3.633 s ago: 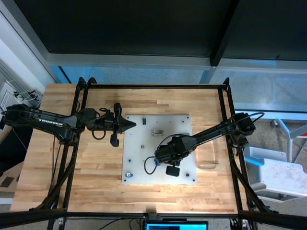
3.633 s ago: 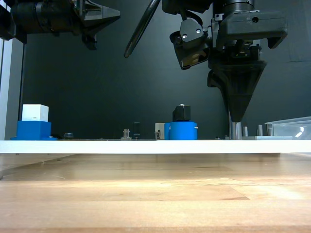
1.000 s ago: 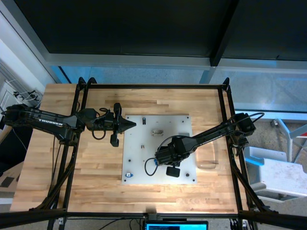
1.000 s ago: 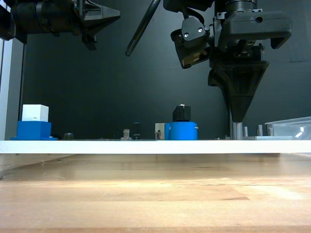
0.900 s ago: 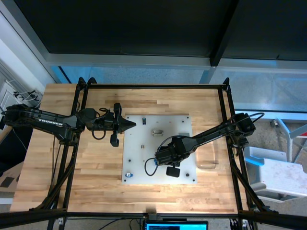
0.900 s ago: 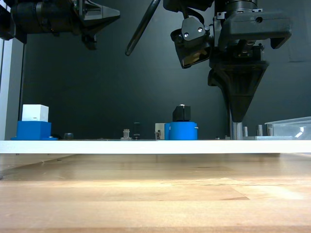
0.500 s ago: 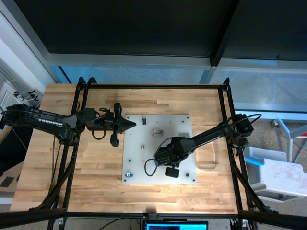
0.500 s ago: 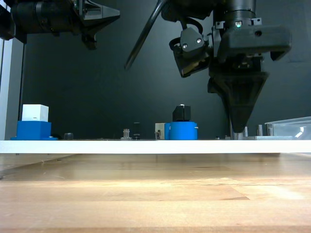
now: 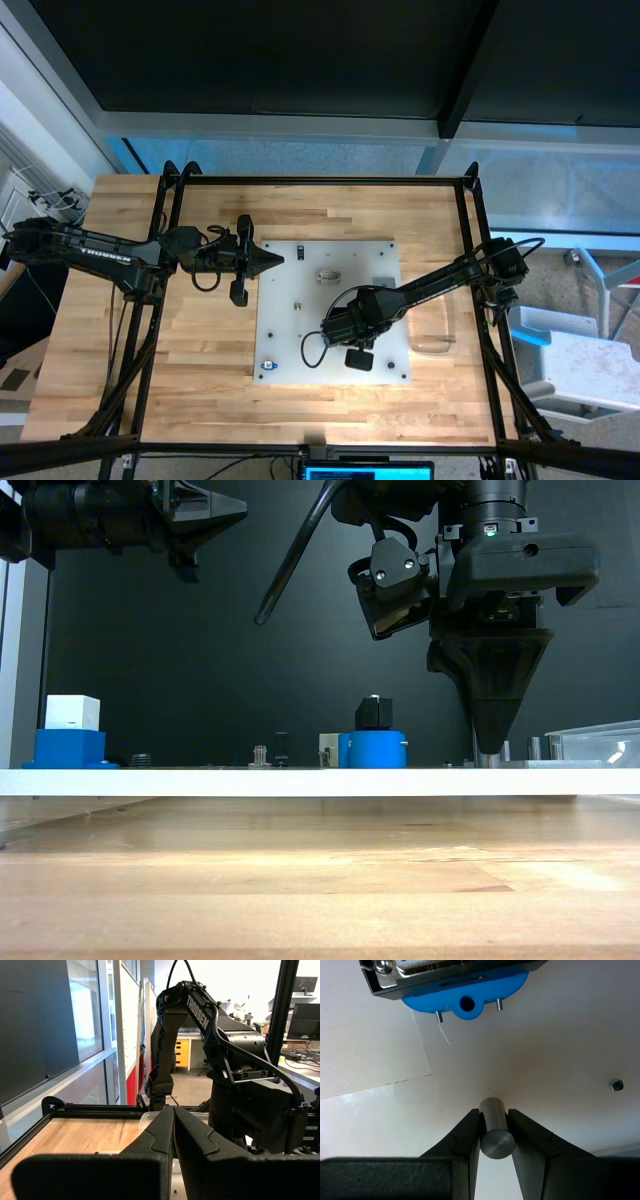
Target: Pick the 16mm cylinder and place it in the taskboard
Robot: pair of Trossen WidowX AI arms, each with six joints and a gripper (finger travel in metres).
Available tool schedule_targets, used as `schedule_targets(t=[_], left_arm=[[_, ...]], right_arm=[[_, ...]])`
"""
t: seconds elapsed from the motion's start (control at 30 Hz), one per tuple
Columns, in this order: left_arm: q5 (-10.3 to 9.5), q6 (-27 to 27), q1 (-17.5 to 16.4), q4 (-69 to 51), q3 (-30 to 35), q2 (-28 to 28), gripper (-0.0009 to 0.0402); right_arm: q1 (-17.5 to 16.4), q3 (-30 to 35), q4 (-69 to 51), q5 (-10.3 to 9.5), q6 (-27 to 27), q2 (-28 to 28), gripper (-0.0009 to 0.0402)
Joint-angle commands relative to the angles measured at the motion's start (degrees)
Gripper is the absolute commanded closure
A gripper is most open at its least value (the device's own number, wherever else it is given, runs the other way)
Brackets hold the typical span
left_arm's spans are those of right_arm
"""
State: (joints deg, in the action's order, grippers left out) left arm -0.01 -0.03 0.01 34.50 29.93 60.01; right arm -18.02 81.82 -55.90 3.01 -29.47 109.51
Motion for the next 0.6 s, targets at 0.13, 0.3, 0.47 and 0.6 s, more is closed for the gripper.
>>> schedule_targets(t=[0.13, 0.3, 0.47, 0.6], left_arm=[[0.0, -0.02, 0.0, 0.02, 0.02, 0.0, 0.0393], [0.0, -0.02, -0.02, 0.02, 0.02, 0.0, 0.0393], [0.0, -0.02, -0.02, 0.02, 0.02, 0.0, 0.0393], [0.0, -0.02, -0.02, 0.02, 0.02, 0.0, 0.0393]], right_arm=[[-0.02, 0.0, 0.07, -0.02, 0.42, 0.0, 0.0331], [-0.04, 0.0, 0.09, -0.02, 0.33, -0.02, 0.0281], [-0.04, 0.0, 0.0, -0.04, 0.15, -0.13, 0.0237], [-0.09, 0.0, -0.13, -0.04, 0.17, -0.24, 0.0215]])
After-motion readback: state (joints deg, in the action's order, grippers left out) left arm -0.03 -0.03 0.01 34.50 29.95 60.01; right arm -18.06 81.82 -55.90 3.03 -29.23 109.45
